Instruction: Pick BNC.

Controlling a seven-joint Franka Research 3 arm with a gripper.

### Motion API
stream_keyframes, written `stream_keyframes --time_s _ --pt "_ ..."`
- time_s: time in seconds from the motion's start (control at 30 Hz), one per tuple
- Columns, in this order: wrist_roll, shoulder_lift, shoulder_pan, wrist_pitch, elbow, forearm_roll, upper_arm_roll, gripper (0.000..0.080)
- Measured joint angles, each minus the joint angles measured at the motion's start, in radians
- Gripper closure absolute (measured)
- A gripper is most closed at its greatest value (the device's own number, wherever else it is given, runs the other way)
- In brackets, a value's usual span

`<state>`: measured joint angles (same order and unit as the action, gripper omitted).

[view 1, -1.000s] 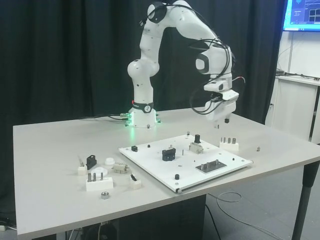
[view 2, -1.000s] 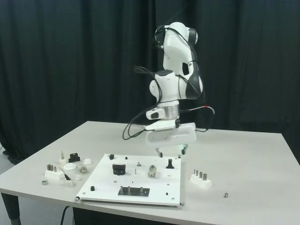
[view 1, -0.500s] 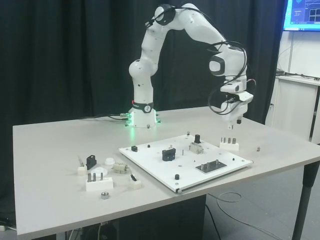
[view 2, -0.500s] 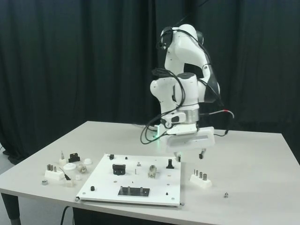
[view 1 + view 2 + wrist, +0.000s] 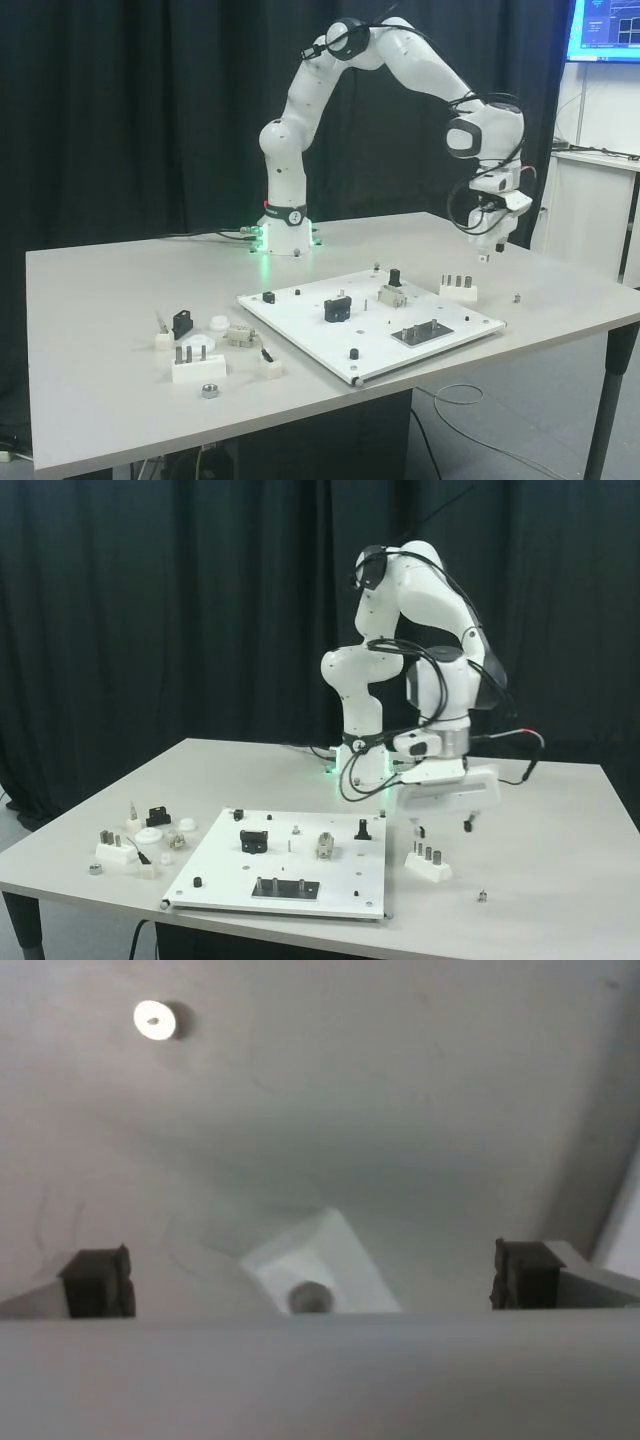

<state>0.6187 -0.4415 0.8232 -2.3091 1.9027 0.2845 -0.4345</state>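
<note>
We see the claw (image 5: 441,828) spread wide, empty, above a small white block with upright grey metal pins (image 5: 428,864) on the matte grey table (image 5: 100,300); black curtains (image 5: 150,600) behind.

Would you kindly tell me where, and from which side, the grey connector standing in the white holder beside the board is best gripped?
Grip the connector by its upper shank, above the white holder, coming straight down. It stands upright with its round top free. Others stand in a row beside it, so the open gripper should probably close across that row, not along it.
</note>
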Motion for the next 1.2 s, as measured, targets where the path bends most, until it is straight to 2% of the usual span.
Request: stream_keyframes --time_s 0.23,0.5,1.2 --pt "0.048 -0.063 0.001 0.022 -0.070 0.000 0.024 0.0003" --pt "0.067 -0.134 0.002 0.024 -0.133 0.003 0.035 0.0003" --pt "0.067 -0.283 0.001 0.018 -0.256 0.077 0.042 0.0003"
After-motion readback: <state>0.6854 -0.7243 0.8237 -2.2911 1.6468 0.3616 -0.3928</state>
